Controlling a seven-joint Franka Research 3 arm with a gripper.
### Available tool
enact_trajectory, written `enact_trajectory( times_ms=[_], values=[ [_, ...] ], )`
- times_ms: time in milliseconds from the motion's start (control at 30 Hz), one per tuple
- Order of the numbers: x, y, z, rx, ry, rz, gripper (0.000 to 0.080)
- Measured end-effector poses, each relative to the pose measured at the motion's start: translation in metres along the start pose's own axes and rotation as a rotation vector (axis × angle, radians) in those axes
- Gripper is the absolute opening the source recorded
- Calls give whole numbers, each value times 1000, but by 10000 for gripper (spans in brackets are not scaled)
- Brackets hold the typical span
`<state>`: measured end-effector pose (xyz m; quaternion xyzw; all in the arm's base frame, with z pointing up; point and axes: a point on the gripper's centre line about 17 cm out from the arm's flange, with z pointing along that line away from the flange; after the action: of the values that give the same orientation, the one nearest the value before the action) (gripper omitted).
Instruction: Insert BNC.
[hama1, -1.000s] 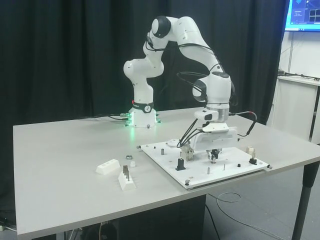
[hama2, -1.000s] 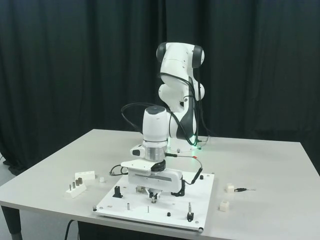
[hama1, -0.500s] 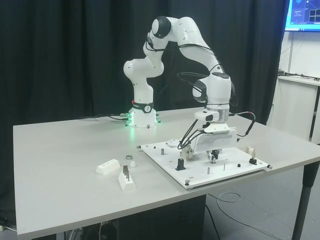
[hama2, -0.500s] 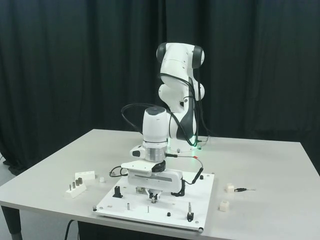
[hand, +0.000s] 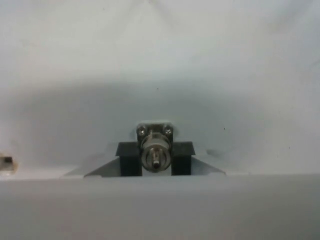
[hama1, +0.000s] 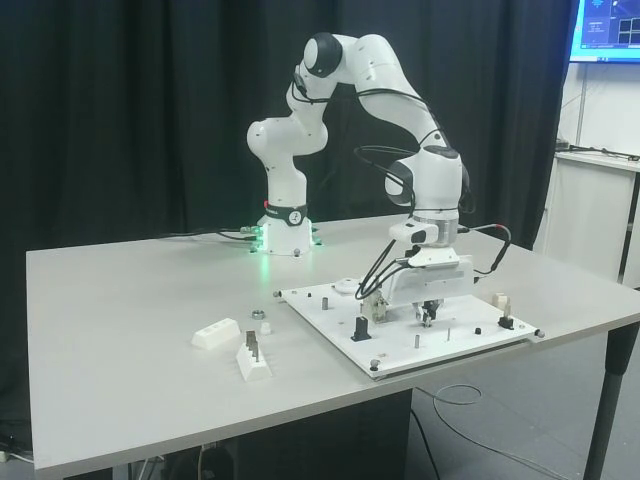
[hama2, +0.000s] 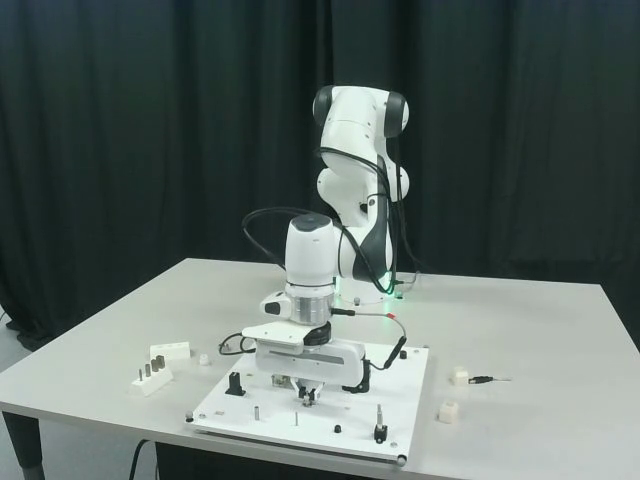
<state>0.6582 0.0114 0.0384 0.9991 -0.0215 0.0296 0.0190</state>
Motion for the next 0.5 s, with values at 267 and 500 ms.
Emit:
enact_trajectory(
  times_ms=[267,500],
  values=[
    [0,0,0,1,0,1,124],
    [0,0,0,2,0,4,124]
  ],
)
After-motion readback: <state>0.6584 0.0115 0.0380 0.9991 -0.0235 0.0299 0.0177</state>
